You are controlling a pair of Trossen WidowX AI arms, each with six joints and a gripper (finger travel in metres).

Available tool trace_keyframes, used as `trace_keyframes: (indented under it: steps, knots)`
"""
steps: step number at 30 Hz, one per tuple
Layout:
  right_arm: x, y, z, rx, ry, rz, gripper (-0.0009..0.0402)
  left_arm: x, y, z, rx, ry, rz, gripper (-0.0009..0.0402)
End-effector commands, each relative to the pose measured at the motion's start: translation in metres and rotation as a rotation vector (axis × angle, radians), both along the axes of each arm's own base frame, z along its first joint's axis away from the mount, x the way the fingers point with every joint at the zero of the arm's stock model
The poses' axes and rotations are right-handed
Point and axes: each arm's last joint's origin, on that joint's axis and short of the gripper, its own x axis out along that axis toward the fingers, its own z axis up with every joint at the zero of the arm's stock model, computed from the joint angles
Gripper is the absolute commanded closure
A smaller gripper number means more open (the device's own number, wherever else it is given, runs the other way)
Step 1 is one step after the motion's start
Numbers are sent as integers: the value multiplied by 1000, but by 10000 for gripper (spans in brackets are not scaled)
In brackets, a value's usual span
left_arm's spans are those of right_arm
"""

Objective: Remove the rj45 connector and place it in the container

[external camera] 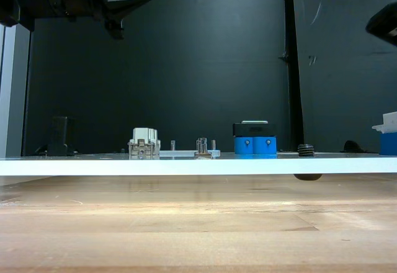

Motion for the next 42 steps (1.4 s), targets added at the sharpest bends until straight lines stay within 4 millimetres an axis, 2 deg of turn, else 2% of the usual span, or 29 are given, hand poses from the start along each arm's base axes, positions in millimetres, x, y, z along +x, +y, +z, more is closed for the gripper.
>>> trace_keyframes:
  steps: [1,11,23,30,36,42]
  knots:
    - [-8,-4,2,5,30,-3,393,0,0,0,0,0,0,393]
    - [-39,-17,5,-8,126,-30,393,0,0,0,0,0,0,393]
    - [-68,-29,-13,40,216,-79,393,0,0,0,0,0,0,393]
    - [-74,-33,-24,39,308,-110,393,0,0,0,0,0,0,393]
    - [-74,-33,-25,37,310,-114,390,0,0,0,0,0,0,393]
    - [-75,-33,-25,43,310,-128,347,0,0,0,0,0,0,393]
